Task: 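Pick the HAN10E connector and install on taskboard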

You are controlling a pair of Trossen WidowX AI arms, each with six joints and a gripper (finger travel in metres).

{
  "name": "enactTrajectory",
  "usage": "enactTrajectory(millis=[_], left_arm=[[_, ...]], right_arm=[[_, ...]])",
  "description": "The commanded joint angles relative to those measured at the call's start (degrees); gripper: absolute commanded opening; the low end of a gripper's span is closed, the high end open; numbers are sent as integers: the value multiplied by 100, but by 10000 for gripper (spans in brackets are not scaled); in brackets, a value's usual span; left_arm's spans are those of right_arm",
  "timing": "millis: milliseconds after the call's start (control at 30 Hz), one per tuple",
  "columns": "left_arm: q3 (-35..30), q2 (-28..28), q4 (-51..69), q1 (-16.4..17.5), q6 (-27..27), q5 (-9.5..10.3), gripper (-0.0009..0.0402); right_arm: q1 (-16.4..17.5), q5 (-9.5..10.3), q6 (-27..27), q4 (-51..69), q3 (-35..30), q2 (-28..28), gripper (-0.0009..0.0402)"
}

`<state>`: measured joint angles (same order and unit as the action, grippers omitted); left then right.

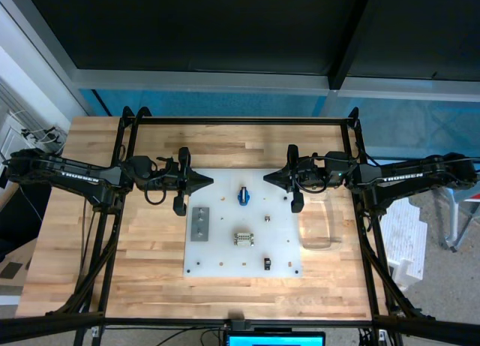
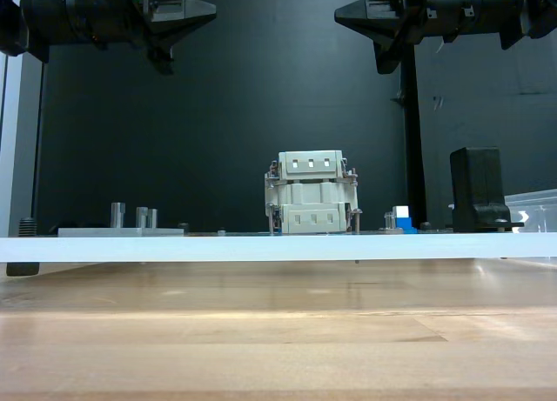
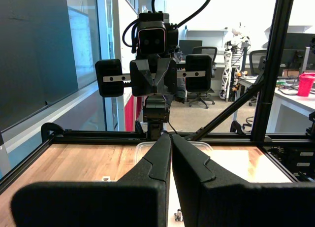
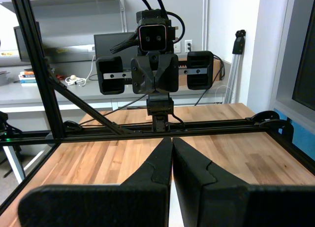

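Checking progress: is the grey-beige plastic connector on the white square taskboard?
On: connector stands upright on taskboard; left gripper, right gripper shut above.

Taskboard (image 1: 217,260) sits mid-table (image 1: 150,286); on it the HAN10E connector (image 1: 242,239) is near centre, with the metal block (image 1: 200,224) to its left, the blue plug (image 1: 244,195) behind it and the small black part (image 1: 268,264) in front and to its right. Clear tray (image 1: 318,224) lies on the table just right of the board. My left gripper (image 1: 208,181) hangs above the board's far-left part and my right gripper (image 1: 268,177) above its far-right part, tips facing each other, apart.
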<state>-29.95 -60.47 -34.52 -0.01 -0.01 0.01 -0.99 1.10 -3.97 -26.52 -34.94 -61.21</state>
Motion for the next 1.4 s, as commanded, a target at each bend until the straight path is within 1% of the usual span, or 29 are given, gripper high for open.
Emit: enactTrajectory(millis=[33, 467, 1400], left_arm=[[0, -2, 0, 0, 0, -2, 1], [0, -2, 0, 0, 0, 0, 1], [0, -2, 0, 0, 0, 0, 1]], right_arm=[[0, -2, -2, -2, -2, 0, 0], [0, -7, -7, -122, -2, 0, 0], [0, -4, -4, 7, -2, 0, 0]])
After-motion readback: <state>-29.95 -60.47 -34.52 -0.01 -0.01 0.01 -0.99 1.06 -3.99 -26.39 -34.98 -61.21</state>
